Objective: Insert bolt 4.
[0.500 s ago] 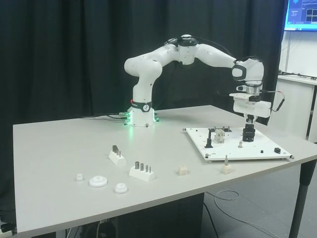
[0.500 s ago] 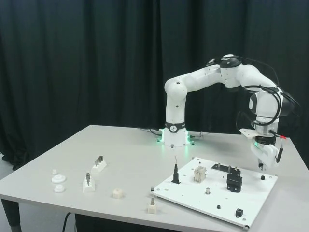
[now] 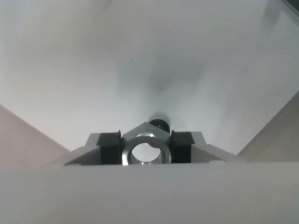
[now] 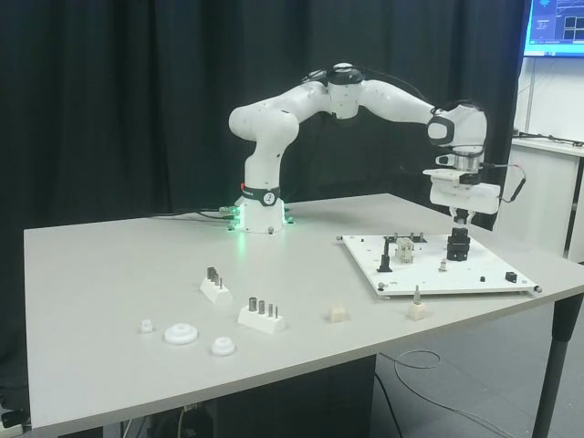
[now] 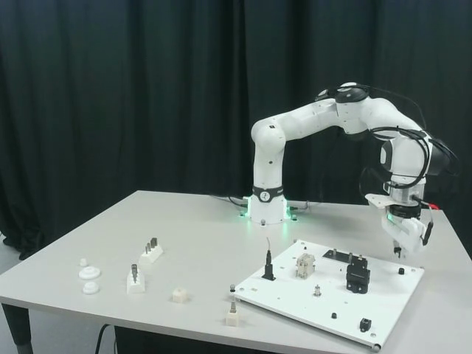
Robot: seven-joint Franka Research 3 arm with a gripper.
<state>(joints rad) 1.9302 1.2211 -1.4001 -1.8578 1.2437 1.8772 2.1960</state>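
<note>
In the wrist view my gripper [image 3: 145, 150] is shut on a grey metal bolt [image 3: 159, 156], whose hollow head shows between the two black pads [image 3: 110, 148]. Just beyond it a small black round spot [image 3: 160, 124] sits on the white board [image 3: 140, 70]. In the room views the gripper [image 4: 463, 219] [image 5: 398, 253] hangs a little above the far right part of the white assembly board [image 4: 484, 278] [image 5: 295, 299], close to a black block [image 4: 457, 246] [image 5: 358, 278]. The bolt itself is too small to make out there.
The board carries several small upright fixtures [image 4: 401, 248] and a black post [image 5: 268, 269]. White holders with bolts [image 4: 262, 315] [image 4: 215, 286], white gears [image 4: 181, 335], a small white block [image 4: 338, 314] and a peg block [image 4: 417, 308] stand on the grey table [image 4: 109, 274].
The gripper has risen slightly above the board and shifted a little; nothing on the table has moved.
</note>
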